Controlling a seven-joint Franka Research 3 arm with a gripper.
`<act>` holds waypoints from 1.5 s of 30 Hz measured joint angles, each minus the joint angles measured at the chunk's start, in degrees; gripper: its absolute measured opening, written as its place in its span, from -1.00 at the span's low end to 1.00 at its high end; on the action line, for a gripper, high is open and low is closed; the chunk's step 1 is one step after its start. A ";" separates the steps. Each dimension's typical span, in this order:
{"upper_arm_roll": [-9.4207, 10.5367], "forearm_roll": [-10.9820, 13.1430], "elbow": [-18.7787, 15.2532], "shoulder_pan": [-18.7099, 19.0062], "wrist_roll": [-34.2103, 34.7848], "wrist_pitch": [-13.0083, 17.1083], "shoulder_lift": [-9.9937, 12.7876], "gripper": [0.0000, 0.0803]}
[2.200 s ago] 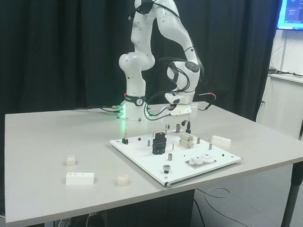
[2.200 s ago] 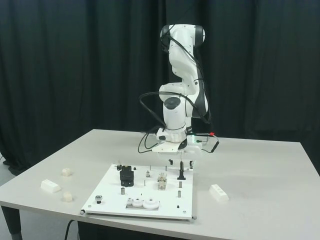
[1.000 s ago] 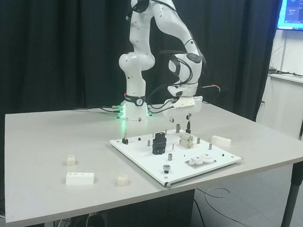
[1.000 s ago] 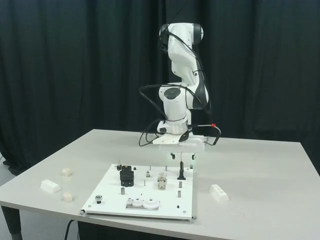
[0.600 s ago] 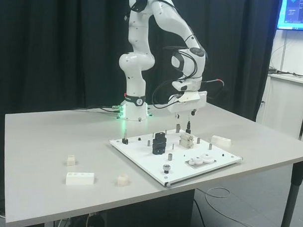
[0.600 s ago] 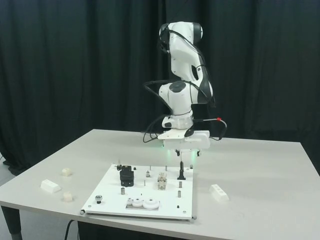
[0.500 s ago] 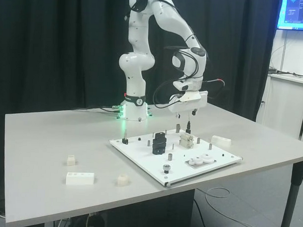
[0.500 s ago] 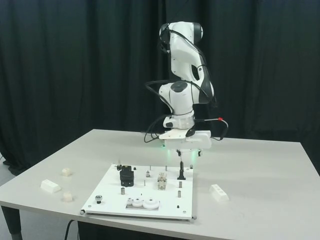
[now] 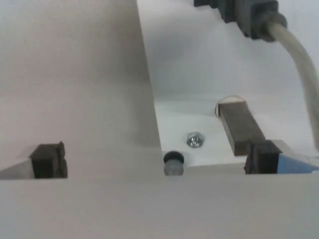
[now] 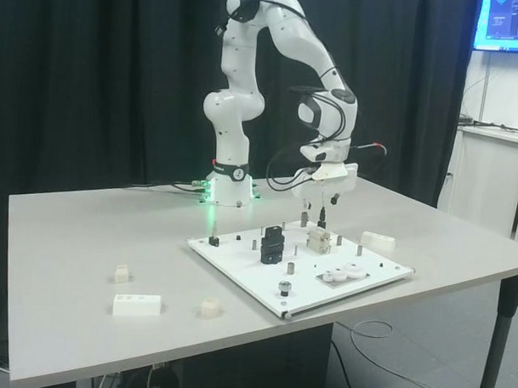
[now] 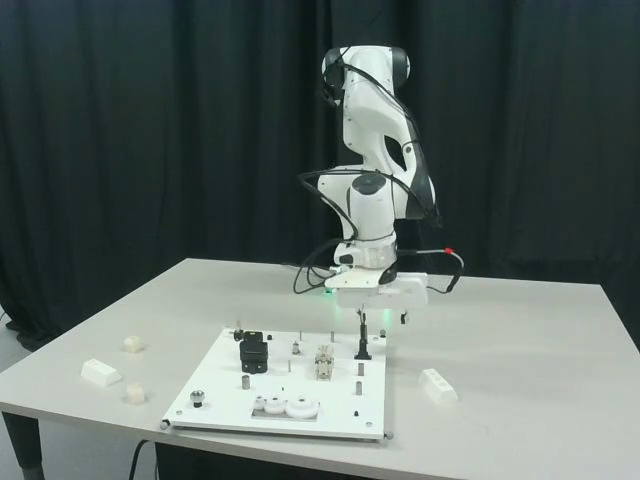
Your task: Insert square peg 4.
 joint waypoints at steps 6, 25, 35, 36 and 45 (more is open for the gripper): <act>0.37 0.00 0.04 0.02 0.00 1.53 1.75 0.99; 0.80 0.02 0.04 0.02 0.04 1.74 2.47 0.99; 0.79 0.02 -0.16 -0.03 0.04 0.74 3.11 0.99; 0.79 0.02 -0.18 -0.03 0.02 0.74 3.19 0.99; 0.65 -0.30 -0.18 -0.18 -0.75 0.74 3.45 0.99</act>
